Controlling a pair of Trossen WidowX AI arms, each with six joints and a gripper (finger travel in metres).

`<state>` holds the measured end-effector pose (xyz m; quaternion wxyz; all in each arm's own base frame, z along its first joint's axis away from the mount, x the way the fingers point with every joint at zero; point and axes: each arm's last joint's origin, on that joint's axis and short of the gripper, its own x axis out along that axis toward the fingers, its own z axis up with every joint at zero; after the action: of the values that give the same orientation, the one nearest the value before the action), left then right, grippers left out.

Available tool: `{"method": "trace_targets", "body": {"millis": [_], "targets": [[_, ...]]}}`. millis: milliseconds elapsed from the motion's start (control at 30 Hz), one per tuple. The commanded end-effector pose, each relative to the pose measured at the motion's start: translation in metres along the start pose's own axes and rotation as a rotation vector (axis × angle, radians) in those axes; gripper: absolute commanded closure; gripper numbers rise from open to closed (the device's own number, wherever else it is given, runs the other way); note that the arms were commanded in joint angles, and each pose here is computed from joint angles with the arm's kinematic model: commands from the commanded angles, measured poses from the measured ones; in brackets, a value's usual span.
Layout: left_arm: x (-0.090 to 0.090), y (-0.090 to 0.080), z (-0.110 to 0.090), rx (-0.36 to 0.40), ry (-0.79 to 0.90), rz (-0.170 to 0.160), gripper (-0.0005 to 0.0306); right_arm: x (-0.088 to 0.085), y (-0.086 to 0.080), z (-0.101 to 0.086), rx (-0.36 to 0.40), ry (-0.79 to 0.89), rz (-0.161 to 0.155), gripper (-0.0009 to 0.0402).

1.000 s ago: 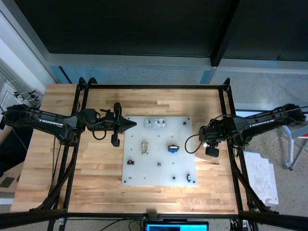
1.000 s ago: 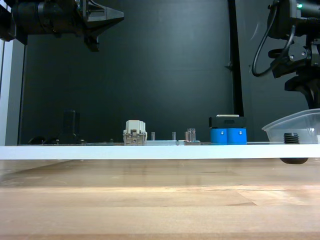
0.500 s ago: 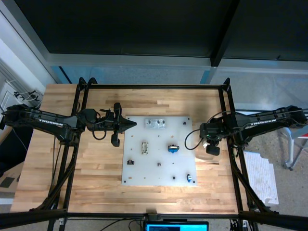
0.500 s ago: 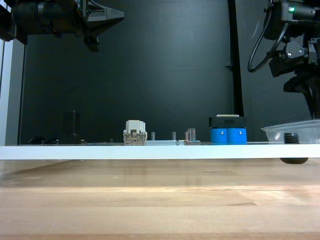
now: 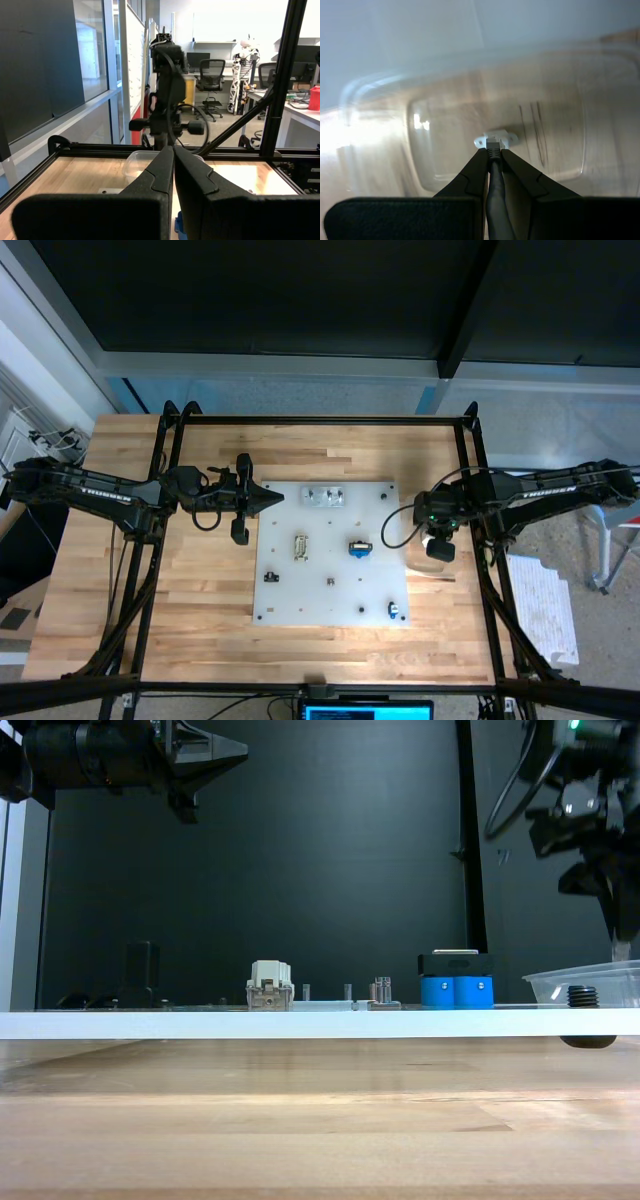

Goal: Pick the RJ45 connector and install on taskboard

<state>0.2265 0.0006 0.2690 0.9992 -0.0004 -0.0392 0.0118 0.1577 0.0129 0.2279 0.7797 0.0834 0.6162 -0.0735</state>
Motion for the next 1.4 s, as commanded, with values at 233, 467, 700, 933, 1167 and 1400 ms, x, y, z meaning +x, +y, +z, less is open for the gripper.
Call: {"method": "trace_targets", "body": {"millis": [233, 467, 700, 933, 1167, 1400], "targets": [[0.0, 0.0, 0.0, 0.0, 0.0, 0.0, 0.03, -0.016, 0.03, 0.006, -0.06, -0.008, 0.013, 0.0393], [0.0, 0.0, 0.0, 0.0, 0.0, 0.0, 0.03, -0.015, 0.055, 0.008, -0.094, 0.023, 0.026, 0.0393], [0.0, 0.0, 0.0, 0.0, 0.0, 0.0, 0.03, -0.017, 0.089, 0.01, -0.184, 0.043, 0.042, 0.0393], [0.0, 0.0, 0.0, 0.0, 0.0, 0.0, 0.03, -0.016, 0.116, 0.02, -0.174, 0.058, 0.042, 0.0393], [0.0, 0.0, 0.0, 0.0, 0.0, 0.0, 0.03, -0.015, 0.138, 0.033, -0.156, 0.047, 0.027, 0.0393], [0.0, 0.0, 0.0, 0.0, 0.0, 0.0, 0.03, -0.011, 0.163, 0.041, -0.162, 0.054, 0.03, 0.0393]]}}
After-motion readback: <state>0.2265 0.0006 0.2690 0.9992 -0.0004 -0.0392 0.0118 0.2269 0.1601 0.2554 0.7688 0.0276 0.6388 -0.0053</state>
